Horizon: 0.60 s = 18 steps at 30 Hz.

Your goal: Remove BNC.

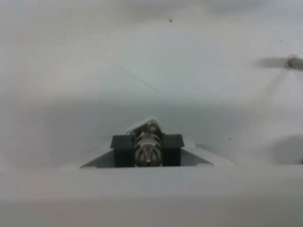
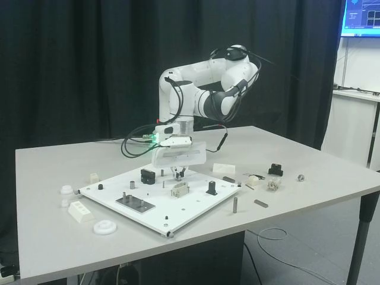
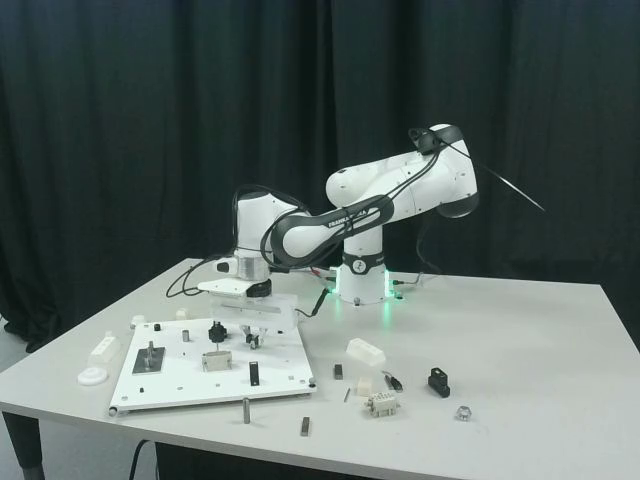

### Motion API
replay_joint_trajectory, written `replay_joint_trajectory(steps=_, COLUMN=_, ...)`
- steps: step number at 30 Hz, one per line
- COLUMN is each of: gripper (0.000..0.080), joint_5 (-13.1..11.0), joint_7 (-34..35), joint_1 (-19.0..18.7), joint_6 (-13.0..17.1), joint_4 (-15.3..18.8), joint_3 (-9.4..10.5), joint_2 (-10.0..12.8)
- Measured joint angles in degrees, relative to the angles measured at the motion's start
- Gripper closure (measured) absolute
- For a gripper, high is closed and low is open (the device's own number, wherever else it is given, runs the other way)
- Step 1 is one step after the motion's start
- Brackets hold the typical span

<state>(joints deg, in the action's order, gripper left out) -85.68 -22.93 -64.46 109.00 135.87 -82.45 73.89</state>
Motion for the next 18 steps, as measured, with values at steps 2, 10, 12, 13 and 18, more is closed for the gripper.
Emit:
replay_joint_trajectory(steps=2, gripper=0.0681, joint_5=0.00, joint_7=-2.20, joint_1=0.00, joint_6=-0.02, joint_4=0.00, joint_3=-0.01, joint_2=0.00)
replay_joint_trajectory(steps=10, gripper=0.0681, joint_5=-0.01, joint_7=-8.27, joint_1=0.00, joint_6=-0.06, joint_4=0.02, joint_3=-0.05, joint_2=0.00)
replay_joint_trajectory(steps=12, gripper=0.0681, joint_5=-0.01, joint_7=-10.08, joint_1=0.00, joint_6=-0.08, joint_4=0.03, joint_3=-0.06, joint_2=0.00)
replay_joint_trajectory(steps=13, gripper=0.0681, joint_5=-0.02, joint_7=-11.00, joint_1=0.01, joint_6=-0.10, joint_4=0.03, joint_3=-0.07, joint_2=0.00)
replay_joint_trajectory(steps=18, gripper=0.0681, joint_5=-0.10, joint_7=-14.88, joint_1=0.03, joint_6=-0.15, joint_4=0.07, joint_3=-0.09, joint_2=-0.03)
